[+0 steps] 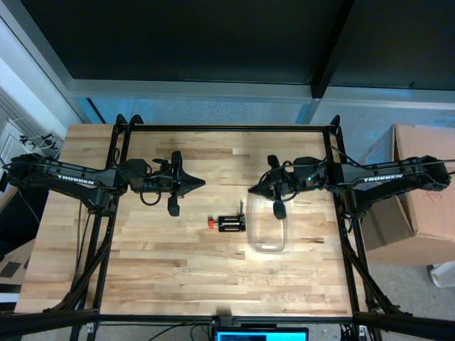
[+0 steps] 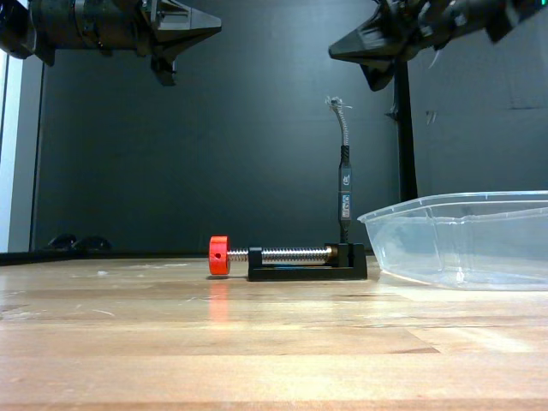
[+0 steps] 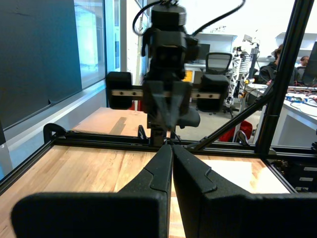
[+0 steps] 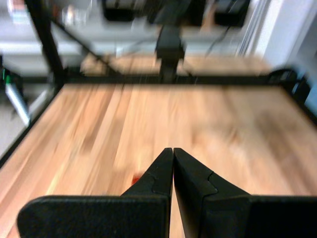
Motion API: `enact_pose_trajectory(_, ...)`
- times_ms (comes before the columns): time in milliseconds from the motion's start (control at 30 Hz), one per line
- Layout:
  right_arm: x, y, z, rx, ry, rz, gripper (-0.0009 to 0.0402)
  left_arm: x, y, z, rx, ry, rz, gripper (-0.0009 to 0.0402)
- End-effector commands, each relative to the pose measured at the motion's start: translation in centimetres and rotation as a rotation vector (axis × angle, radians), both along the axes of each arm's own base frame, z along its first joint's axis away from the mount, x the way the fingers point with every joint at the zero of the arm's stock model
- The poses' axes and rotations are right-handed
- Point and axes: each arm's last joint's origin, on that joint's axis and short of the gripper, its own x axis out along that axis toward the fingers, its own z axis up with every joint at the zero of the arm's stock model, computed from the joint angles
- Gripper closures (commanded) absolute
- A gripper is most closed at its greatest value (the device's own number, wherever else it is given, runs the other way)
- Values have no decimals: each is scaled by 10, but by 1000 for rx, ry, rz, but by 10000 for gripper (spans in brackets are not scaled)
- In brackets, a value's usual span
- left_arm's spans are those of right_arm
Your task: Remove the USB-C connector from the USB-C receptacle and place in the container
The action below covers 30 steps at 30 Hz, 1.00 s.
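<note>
The USB-C connector (image 2: 345, 195) stands upright in its receptacle on the small black fixture (image 2: 306, 261), its short frayed cable bending over at the top; from above it shows at the fixture's (image 1: 232, 224) right end as the connector (image 1: 242, 211). The clear plastic container (image 1: 270, 227) lies just right of the fixture, its rim (image 2: 454, 208) low on the table. My left gripper (image 1: 201, 183) hovers shut, high and up-left of the fixture, holding nothing. My right gripper (image 1: 252, 190) hovers shut above the container's far end, also holding nothing. Both gripper tips, left (image 3: 172, 148) and right (image 4: 172, 151), are pressed together.
A red knob (image 2: 219, 255) on a threaded screw sticks out of the fixture's left side. A black frame (image 1: 227, 129) rims the wooden table. A cardboard box (image 1: 416, 177) stands off the right edge.
</note>
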Motion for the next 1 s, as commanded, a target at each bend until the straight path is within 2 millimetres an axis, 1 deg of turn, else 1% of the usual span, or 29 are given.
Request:
enact_pose_trajectory(33,1,12,5,-1,146,39,393,0,0,0,0,0,0,393)
enact_pose_trajectory(233,9,35,15,-100,384,19,393,0,0,0,0,0,0,393)
enact_pose_trajectory(333,19,43,18,-107,472,6,391,0,0,0,0,0,0,393)
enact_pose_trajectory(400,27,46,19,-100,528,-1,382,0,0,0,0,0,0,393)
enact_pose_trajectory(467,35,48,20,-100,587,-10,365,0,0,0,0,0,0,393)
enact_pose_trajectory(700,65,56,14,-123,787,-27,285,0,0,0,0,0,0,393)
enact_pose_trajectory(833,81,60,9,-130,820,-24,245,0,0,0,0,0,0,393)
enact_pose_trajectory(1000,93,63,-3,-123,853,-27,211,0,0,0,0,0,0,393)
